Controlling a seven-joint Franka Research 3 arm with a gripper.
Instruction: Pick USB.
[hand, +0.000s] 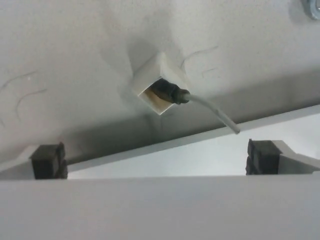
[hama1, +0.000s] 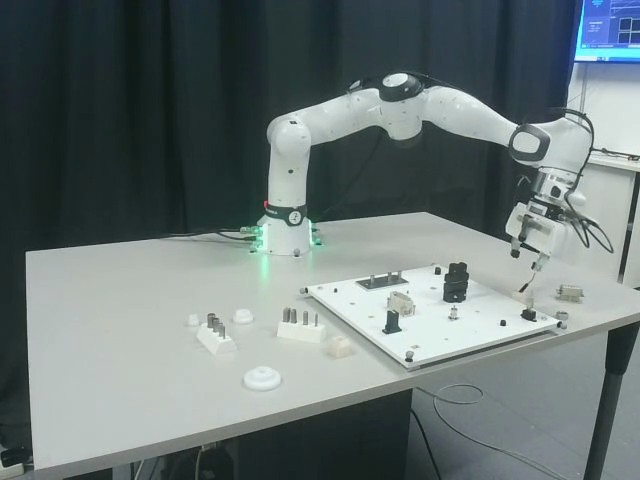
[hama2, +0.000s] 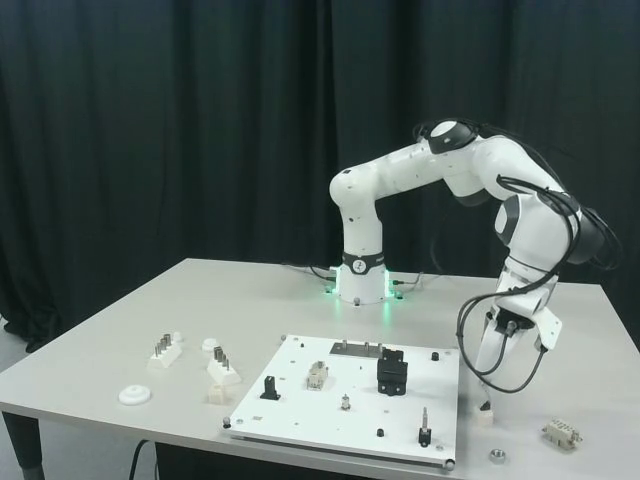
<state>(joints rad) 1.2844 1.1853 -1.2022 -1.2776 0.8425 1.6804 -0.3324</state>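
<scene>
The USB plug (hand: 170, 92) is black with a grey cable and sits in a small white socket block (hand: 152, 80) on the grey table. That block (hama2: 486, 414) stands just off the white board's edge, and the same block (hama1: 523, 292) shows in the first room view. My gripper (hand: 155, 160) hangs above it, open, with the black fingertips (hand: 48, 161) wide apart and nothing between them. In the room views the gripper (hama1: 529, 252) is a short way above the plug, not touching it.
The white board (hama2: 300, 420) carries black and grey fixtures, including a black block (hama2: 391, 372). A grey connector (hama2: 561, 432) and a nut (hama2: 493, 456) lie near the table's corner. Small white parts (hama1: 216, 335) lie on the far side of the board.
</scene>
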